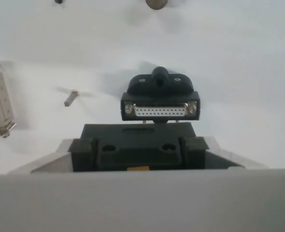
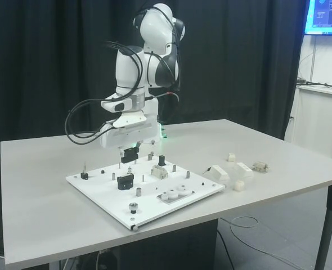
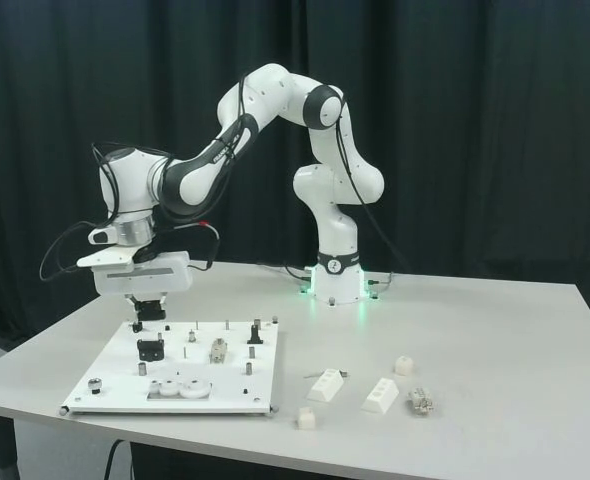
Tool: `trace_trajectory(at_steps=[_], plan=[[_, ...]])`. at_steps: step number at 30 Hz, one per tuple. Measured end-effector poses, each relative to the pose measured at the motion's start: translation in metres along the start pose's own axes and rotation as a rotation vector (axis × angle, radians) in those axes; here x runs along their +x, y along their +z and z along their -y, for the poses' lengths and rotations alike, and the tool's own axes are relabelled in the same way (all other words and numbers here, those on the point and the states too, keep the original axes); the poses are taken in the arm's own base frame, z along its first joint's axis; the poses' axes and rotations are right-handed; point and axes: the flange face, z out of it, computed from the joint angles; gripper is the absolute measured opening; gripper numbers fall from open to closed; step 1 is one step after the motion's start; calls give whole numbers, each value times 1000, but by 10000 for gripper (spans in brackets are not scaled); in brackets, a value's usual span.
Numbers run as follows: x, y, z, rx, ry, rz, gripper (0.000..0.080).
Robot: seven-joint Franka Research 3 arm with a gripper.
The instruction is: Place D-SUB.
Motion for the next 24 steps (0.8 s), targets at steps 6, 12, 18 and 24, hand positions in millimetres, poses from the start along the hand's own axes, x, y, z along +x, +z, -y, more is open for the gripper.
trace_trajectory(at_steps=[6, 12, 18, 24], plan=[[-3, 3, 16, 9, -1, 19, 383], [-11, 7, 48, 22, 2, 53, 383], [-24, 16, 92, 38, -4, 84, 383], [-42, 28, 146, 36, -5, 113, 383]])
